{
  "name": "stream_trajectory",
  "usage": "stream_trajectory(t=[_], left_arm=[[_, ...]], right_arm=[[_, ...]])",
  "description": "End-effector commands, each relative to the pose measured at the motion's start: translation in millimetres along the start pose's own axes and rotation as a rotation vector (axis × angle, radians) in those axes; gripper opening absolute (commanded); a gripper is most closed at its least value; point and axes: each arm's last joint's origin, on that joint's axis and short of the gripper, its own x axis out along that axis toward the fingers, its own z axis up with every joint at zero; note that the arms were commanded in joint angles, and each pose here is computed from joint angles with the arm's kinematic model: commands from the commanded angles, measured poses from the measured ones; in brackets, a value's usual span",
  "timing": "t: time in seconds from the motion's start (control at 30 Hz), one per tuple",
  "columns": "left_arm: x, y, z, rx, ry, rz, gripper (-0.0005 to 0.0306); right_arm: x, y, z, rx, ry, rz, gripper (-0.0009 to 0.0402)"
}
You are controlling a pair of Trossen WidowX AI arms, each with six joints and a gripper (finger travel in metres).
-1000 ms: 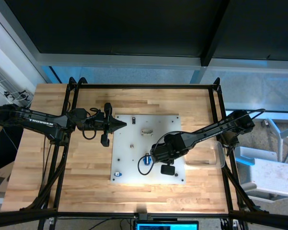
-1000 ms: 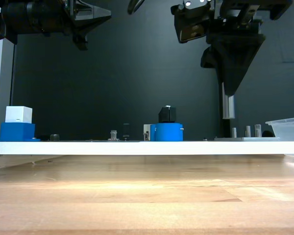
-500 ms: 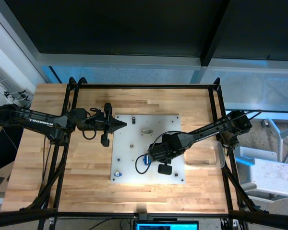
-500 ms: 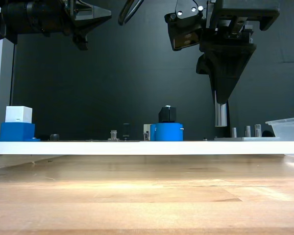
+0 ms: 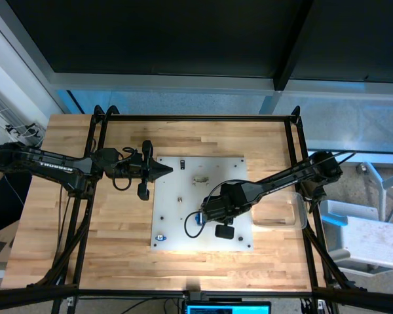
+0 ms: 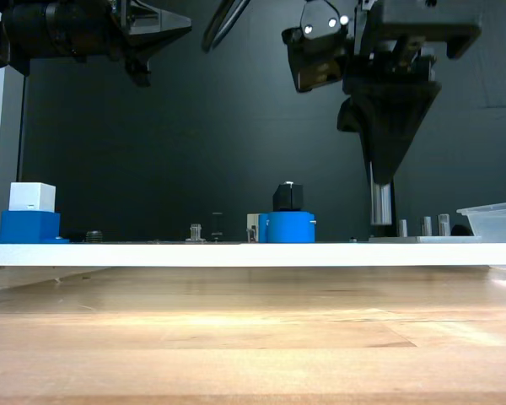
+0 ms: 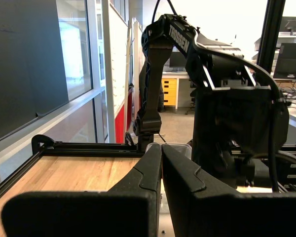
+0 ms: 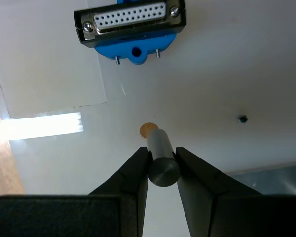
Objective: Pick the 16mm cylinder and place it in the taskboard
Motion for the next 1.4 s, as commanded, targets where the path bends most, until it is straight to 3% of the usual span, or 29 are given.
stream_trajectory(t=[0.03,1.4], left_arm=[[0.1,0.0,0.1,0.0,0.0,0.0,0.0],[0.1,0.0,0.1,0.0,0.0,0.0,0.0]], right_arm=[[5.5,1.6,0.9,-0.001,0.014,0.012,0.0016],[23.3,1.3,-3.2,-0.019,0.002,0.02,0.0016]])
